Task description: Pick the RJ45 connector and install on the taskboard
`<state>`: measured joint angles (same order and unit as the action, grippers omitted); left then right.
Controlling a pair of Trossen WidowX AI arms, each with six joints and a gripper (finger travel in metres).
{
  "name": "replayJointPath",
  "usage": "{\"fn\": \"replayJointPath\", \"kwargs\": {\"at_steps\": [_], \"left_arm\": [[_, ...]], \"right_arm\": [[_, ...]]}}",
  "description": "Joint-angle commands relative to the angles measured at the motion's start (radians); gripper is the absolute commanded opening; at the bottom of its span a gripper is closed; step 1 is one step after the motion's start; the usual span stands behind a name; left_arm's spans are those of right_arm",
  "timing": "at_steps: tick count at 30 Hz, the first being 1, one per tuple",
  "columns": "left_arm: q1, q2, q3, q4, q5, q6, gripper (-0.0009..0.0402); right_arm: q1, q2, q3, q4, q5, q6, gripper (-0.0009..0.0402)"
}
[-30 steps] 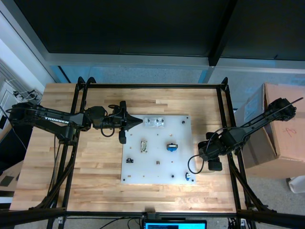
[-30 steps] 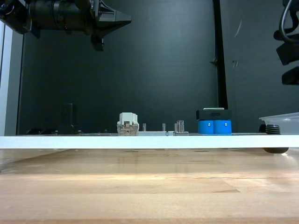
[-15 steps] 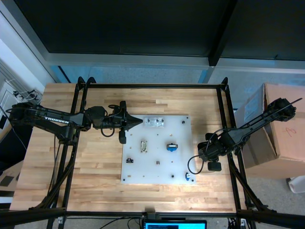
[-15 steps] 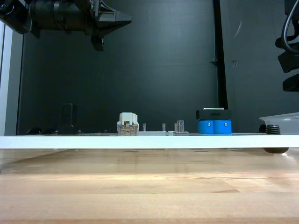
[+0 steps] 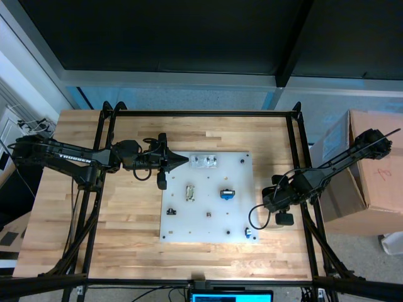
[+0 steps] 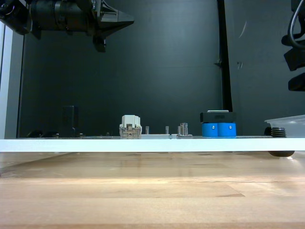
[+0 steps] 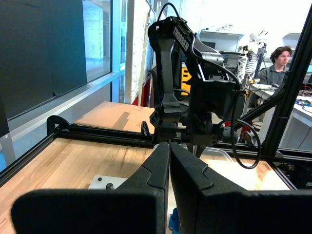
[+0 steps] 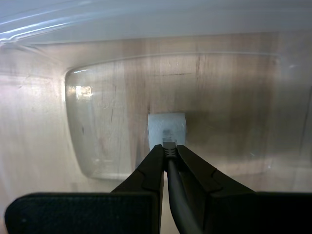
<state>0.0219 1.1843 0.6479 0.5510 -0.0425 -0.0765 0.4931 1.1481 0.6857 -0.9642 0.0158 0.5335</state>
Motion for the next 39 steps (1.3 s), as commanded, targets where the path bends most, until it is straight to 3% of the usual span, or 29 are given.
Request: {"fn": "replayJointPath", "kwargs": {"at_steps": [1, 14, 31, 39], "left_arm": [[0.000, 0.000, 0.000, 0.000, 0.000, 0.000, 0.0000], [0.000, 0.000, 0.000, 0.000, 0.000, 0.000, 0.0000], [0.000, 0.000, 0.000, 0.000, 0.000, 0.000, 0.0000], [0.000, 0.000, 0.000, 0.000, 0.000, 0.000, 0.0000]], "right_arm": [[0.001, -0.004, 0.027, -0.037, 0.000, -0.002, 0.0002], [0.003, 0.013, 0.253, -0.161, 0.000, 0.011, 0.0000], [0.111, 0.239, 0.403, -0.051, 0.018, 0.061, 0.0000], [0.121, 0.329, 0.458, -0.004, 0.021, 0.072, 0.0000]]}}
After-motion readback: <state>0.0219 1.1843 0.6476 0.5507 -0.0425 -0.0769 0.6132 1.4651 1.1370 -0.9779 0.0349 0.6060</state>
